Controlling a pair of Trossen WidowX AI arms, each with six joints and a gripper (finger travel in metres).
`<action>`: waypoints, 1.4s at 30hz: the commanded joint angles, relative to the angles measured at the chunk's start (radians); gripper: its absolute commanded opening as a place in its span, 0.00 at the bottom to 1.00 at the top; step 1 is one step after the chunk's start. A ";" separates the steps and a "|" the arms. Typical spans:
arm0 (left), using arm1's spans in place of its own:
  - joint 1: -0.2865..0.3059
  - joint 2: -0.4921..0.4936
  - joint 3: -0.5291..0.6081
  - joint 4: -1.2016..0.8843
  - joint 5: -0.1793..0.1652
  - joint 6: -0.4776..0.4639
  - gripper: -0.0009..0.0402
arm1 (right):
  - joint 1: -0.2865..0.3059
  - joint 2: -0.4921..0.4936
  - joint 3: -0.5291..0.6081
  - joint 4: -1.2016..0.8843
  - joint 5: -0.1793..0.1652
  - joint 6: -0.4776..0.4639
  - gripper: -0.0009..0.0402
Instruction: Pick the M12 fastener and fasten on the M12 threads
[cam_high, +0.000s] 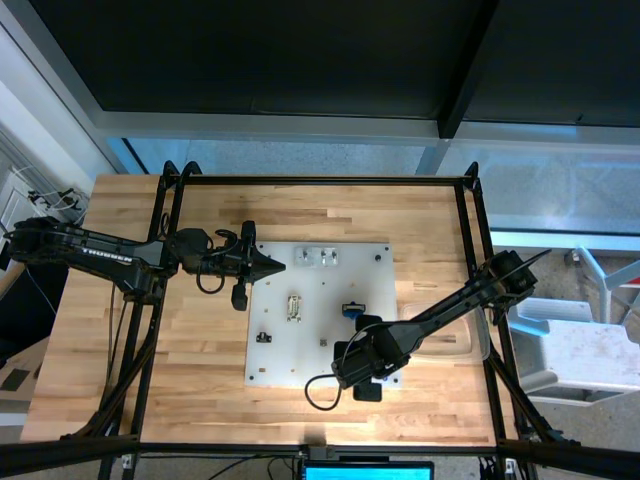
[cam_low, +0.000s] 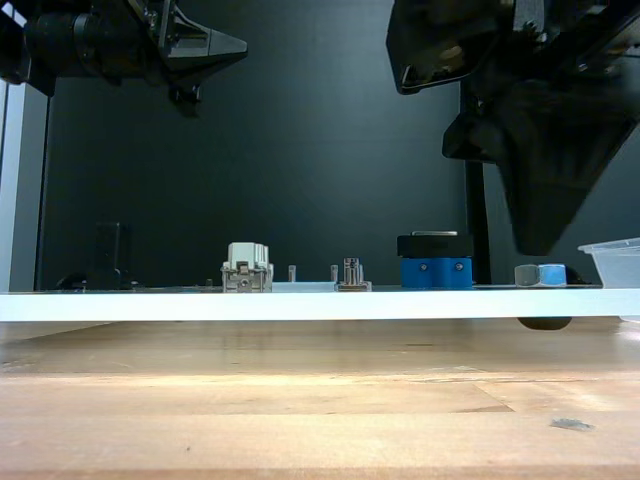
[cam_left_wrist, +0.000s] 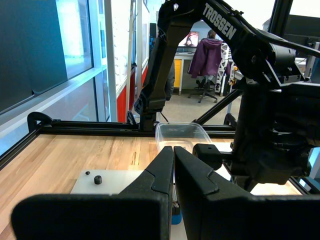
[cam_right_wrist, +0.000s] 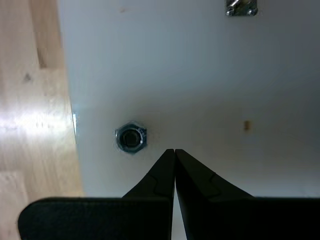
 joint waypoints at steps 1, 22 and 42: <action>0.000 0.000 0.000 0.000 0.000 0.000 0.02 | 0.001 0.013 0.000 0.016 0.003 0.012 0.02; 0.000 0.000 0.000 0.000 0.000 0.000 0.02 | 0.001 0.002 0.006 -0.022 -0.190 -0.041 0.02; 0.000 0.000 0.000 0.000 0.000 0.000 0.02 | 0.002 0.020 0.001 0.040 -0.064 -0.002 0.02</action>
